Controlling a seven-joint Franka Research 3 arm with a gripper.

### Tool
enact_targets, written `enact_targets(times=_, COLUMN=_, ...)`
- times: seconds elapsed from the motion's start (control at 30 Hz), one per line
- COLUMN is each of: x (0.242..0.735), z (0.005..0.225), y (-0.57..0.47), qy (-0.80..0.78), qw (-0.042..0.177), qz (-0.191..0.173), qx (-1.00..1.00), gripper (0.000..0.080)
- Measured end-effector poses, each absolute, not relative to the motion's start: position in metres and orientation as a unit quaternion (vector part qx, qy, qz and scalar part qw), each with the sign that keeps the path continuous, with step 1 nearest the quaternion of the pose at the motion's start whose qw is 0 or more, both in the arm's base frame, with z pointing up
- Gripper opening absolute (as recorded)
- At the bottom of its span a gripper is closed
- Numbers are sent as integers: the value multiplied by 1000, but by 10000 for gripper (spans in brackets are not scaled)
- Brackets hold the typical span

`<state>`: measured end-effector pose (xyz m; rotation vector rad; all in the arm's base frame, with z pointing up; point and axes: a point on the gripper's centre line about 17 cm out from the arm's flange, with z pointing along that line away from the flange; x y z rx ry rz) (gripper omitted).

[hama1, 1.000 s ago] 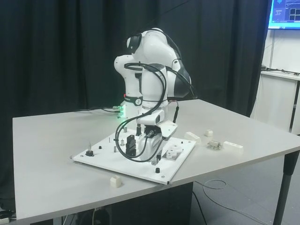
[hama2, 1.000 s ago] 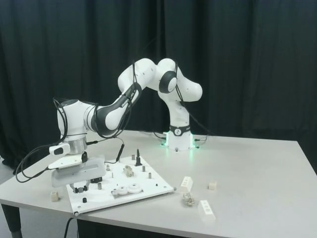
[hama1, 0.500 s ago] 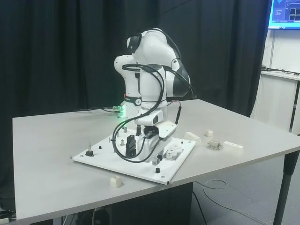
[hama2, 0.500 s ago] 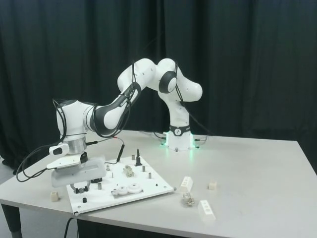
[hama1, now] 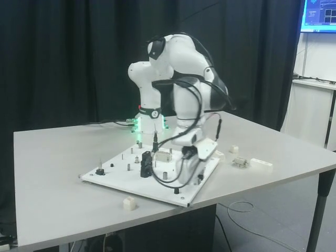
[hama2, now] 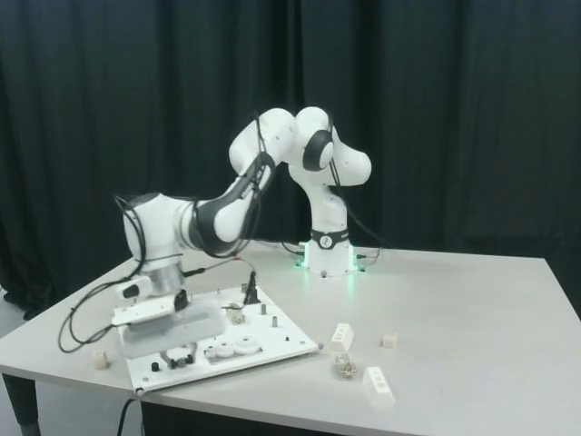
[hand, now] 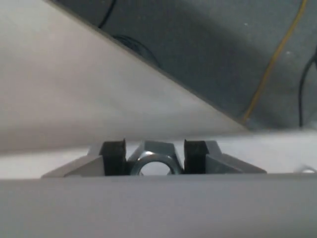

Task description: Place bolt 4.

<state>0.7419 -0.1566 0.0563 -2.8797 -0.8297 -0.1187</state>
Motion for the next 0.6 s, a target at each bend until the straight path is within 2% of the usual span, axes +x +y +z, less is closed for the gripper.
enact_targets(times=0.3, x=740, z=43, y=-92, qy=-259, qw=78, qz=-18, qx=-963, gripper=249)
enact_targets(times=0.6, x=731, z=30, y=-52, qy=-233, qw=61, qz=7, qx=-970, gripper=249)
